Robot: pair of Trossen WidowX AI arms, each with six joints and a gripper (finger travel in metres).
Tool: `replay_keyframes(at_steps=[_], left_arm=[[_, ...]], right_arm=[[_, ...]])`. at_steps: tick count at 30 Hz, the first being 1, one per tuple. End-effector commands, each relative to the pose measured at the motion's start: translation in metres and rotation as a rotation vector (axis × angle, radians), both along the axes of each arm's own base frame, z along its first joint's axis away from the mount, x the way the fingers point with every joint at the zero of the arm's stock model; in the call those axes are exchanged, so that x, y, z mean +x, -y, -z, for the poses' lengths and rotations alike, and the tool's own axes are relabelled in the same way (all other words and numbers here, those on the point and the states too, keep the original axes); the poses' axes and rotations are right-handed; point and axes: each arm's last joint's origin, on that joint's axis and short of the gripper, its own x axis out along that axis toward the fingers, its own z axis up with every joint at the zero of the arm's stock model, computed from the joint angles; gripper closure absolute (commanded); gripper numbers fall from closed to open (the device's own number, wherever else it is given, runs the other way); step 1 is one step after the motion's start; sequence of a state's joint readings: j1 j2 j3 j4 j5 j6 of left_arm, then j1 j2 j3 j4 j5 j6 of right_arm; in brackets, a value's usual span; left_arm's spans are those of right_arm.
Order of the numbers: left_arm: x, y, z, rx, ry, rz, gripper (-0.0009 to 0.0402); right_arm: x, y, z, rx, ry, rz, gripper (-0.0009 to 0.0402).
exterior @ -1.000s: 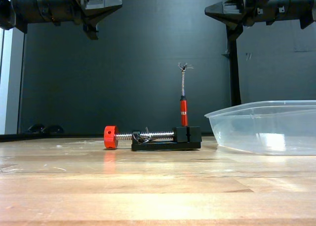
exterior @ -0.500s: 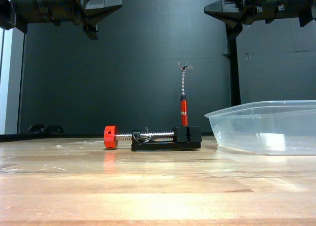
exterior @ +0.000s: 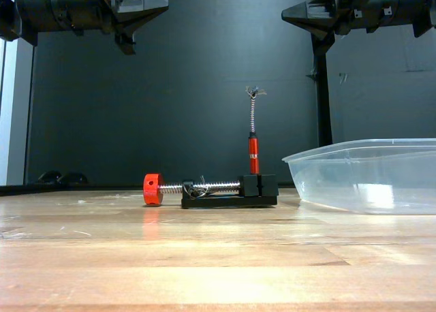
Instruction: Pick the RCA connector and install on taskboard
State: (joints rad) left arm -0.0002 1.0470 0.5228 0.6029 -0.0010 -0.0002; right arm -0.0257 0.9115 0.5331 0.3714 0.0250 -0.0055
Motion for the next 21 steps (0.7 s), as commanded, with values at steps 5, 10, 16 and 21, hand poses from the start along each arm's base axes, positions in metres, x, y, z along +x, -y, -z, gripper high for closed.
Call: replay_keyframes(at_steps=[5,10,16,21], left_arm=[[0.0001,-0.0001,0.0001,0.0,0.0,0.0,0.0393],[0.0,0.0,0.0,0.0,0.0,0.0,0.0393],[0.0,0.0,0.0,0.0,0.0,0.0,0.0393],[0.0001,-0.0001,0.0001,0.0,0.0,0.0,0.0393]], right_arm=[[-0.0001,0.0,-0.0002,0.0,0.001,0.0,0.0393],[-0.0001,0.0,-0.0001,0.0,0.0,0.0,0.0393],[-0.0001,0.0,0.0001,0.0,-0.002,0.0,0.0393],[-0.0001,0.0,0.0015,0.0,-0.017,0.0,0.0393]])
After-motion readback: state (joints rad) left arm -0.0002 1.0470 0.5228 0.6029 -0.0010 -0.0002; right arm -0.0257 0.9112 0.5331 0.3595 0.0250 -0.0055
